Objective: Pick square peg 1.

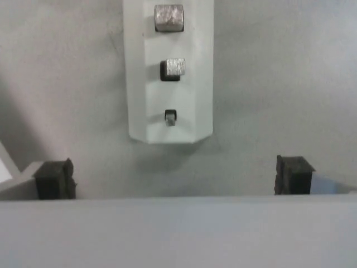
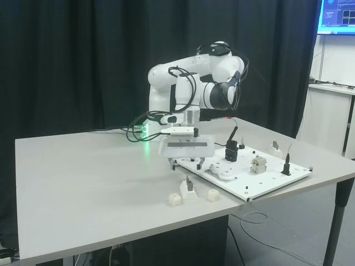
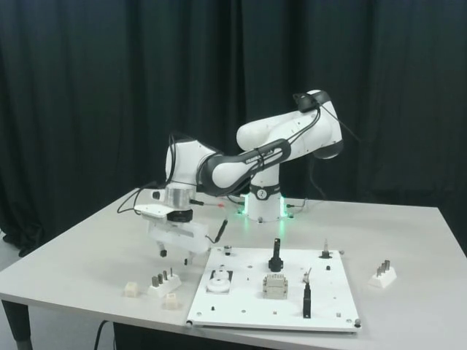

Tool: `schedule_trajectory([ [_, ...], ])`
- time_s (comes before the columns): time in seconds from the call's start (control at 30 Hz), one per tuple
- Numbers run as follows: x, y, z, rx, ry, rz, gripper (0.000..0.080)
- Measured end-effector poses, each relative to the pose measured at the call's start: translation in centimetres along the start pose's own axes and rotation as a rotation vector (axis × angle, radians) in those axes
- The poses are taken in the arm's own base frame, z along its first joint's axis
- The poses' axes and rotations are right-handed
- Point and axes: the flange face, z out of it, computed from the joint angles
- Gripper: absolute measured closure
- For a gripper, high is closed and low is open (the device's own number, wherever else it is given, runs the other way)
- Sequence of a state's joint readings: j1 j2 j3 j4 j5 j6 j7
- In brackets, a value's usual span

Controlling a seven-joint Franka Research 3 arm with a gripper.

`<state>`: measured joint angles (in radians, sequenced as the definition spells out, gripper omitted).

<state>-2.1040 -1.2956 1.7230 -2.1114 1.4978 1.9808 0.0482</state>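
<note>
Hovering gripper point(image 1: 173, 176) above the peg holder point(image 1: 169, 72), fingers apart and empty.

Wrist view: the two black fingertips point(image 1: 54, 180) stand wide apart with bare grey table point(image 1: 279, 84) between them; neither touches anything. The white peg holder lies on the table beyond the fingertips and carries three square pegs in a row: a large peg point(image 1: 168, 18), a middle peg point(image 1: 173, 68) and a small peg point(image 1: 170, 117). Which of these is square peg 1 cannot be told. In the second room view the holder point(image 3: 163, 284) sits near the front table edge, left of the white assembly board point(image 3: 273, 292), between two small white blocks point(image 3: 131, 289). The gripper point(image 3: 174, 255) hangs above the holder, clear of it.
</note>
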Motion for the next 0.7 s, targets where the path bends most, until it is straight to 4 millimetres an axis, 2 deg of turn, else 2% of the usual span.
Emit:
schedule_trajectory([
  [0.7,0.5,-0.2,2.1,0.015,0.014,0.031,0.0003],
])
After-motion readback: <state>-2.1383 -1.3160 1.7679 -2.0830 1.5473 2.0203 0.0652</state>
